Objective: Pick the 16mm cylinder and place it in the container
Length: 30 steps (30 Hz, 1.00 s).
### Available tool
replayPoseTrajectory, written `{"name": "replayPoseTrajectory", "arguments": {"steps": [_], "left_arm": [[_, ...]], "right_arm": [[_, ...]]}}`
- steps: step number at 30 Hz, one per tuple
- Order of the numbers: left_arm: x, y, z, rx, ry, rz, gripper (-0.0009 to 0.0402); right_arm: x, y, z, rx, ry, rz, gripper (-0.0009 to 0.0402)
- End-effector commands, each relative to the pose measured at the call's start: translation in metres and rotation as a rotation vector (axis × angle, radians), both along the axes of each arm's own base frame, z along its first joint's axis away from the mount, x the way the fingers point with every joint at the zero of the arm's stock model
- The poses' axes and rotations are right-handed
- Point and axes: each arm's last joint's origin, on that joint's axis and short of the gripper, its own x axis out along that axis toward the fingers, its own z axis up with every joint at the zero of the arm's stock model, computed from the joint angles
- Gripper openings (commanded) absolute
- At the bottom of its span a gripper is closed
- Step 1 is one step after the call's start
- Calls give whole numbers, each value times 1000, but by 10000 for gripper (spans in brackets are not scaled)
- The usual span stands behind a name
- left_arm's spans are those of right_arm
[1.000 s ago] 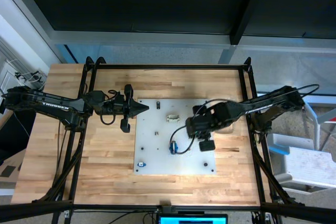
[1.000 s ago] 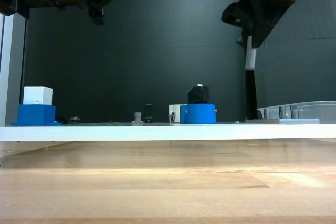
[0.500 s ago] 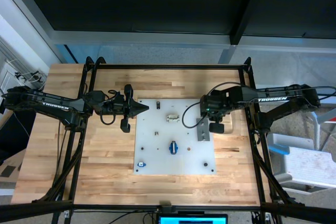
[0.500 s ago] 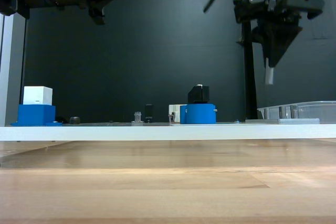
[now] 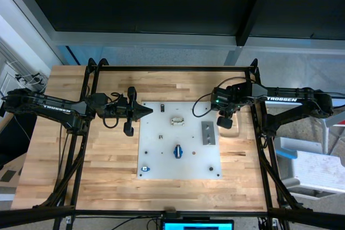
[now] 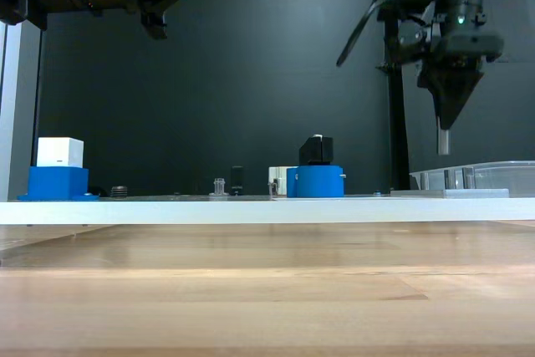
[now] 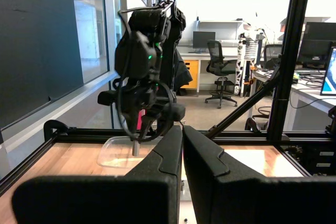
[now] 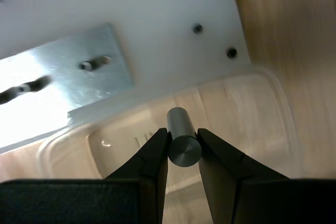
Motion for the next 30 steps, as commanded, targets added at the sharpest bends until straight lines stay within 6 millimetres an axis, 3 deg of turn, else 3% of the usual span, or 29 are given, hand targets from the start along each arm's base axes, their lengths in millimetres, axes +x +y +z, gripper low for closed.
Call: {"name": "replayPoseTrajectory", "arguments": {"steps": [1,13,30], "left_arm": [[0,0,0,0,-1,0,0],[0,0,0,0,0,0,0],[0,0,0,0,-1,0,0]], "right_arm": [[-3,-6,-5,9,13,-64,32],[-16,-16,-23,27,68,-152,32],[-17,-18,-24,27,69,-164,32]]}}
